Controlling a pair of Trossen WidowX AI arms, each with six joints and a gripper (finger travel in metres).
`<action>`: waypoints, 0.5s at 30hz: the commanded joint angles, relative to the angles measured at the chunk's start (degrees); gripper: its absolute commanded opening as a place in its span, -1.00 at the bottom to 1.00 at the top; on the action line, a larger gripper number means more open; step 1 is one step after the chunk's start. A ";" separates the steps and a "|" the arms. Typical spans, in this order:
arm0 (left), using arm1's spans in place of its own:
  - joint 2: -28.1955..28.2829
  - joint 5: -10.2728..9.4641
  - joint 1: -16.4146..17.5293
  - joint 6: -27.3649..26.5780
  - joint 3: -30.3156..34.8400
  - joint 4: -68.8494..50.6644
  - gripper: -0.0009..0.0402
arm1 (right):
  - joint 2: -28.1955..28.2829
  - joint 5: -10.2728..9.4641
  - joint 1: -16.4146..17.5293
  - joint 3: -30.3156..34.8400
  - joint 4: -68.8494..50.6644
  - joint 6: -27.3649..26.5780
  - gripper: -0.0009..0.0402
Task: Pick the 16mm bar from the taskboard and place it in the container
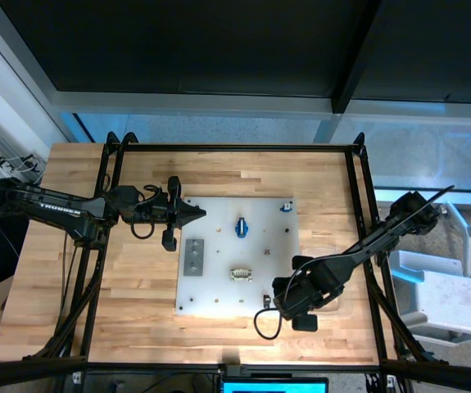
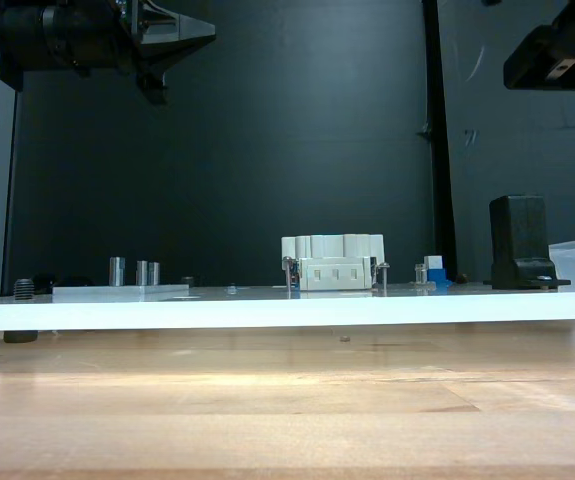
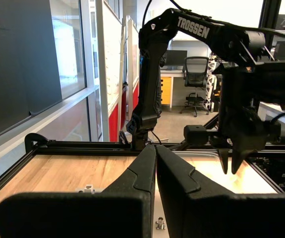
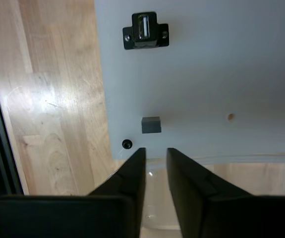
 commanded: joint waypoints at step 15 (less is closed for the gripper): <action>0.02 0.02 0.02 0.02 0.00 0.02 -0.96 | 2.82 0.24 0.02 -0.09 0.98 -2.10 0.08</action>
